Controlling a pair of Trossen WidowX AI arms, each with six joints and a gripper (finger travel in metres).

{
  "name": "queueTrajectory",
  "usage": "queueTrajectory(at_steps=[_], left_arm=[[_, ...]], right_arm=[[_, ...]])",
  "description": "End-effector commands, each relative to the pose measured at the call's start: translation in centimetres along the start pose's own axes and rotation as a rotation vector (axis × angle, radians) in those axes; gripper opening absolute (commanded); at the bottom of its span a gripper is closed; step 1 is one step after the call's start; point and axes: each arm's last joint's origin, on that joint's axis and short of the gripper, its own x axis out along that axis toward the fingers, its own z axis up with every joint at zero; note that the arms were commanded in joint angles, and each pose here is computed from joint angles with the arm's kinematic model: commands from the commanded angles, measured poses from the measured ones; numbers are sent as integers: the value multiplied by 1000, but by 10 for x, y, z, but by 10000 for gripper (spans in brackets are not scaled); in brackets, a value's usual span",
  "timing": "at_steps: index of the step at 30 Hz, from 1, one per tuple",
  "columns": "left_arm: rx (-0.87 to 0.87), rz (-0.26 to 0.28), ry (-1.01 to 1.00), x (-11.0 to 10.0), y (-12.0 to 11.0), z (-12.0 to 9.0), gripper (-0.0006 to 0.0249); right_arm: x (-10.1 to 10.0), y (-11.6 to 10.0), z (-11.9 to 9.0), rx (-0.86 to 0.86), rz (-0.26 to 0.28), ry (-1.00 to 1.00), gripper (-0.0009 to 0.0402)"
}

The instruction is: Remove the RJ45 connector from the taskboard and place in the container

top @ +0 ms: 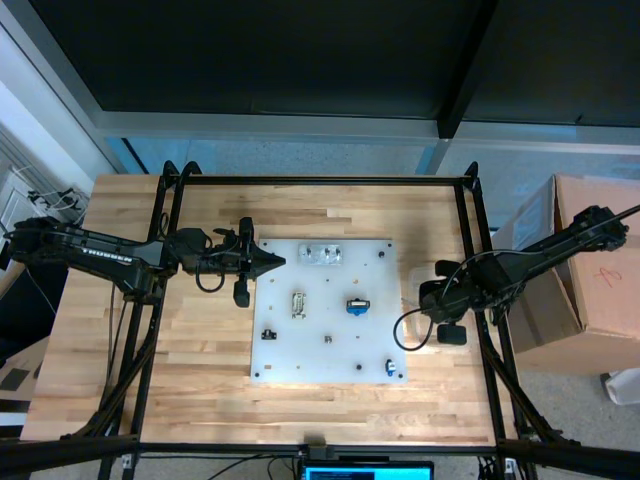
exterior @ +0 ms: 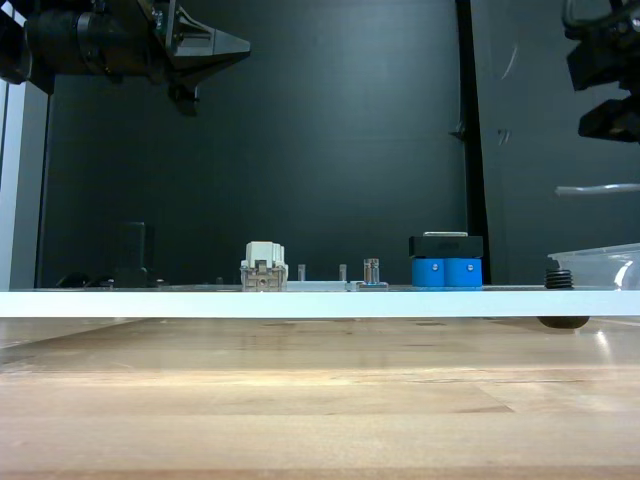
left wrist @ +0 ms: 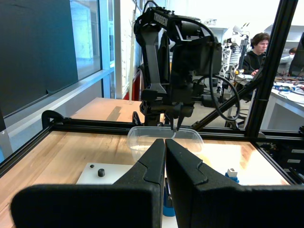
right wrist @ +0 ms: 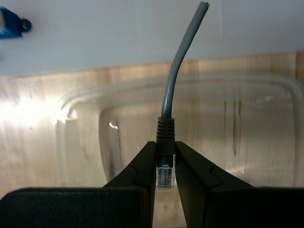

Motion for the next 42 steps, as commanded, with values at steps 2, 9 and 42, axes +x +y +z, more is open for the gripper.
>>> queueTrajectory(at_steps=[2, 9, 42], left_arm=[[0, 0, 0, 0, 0, 0, 0], [0, 0, 0, 0, 0, 0, 0], [0, 0, -1, 0, 0, 0, 0]], right_arm=[[1, -3, -6, 13, 1, -3, 74], [-2, -5, -8, 16, 0, -20, 186], [-9, -66, 81, -31, 153, -1195, 3]])
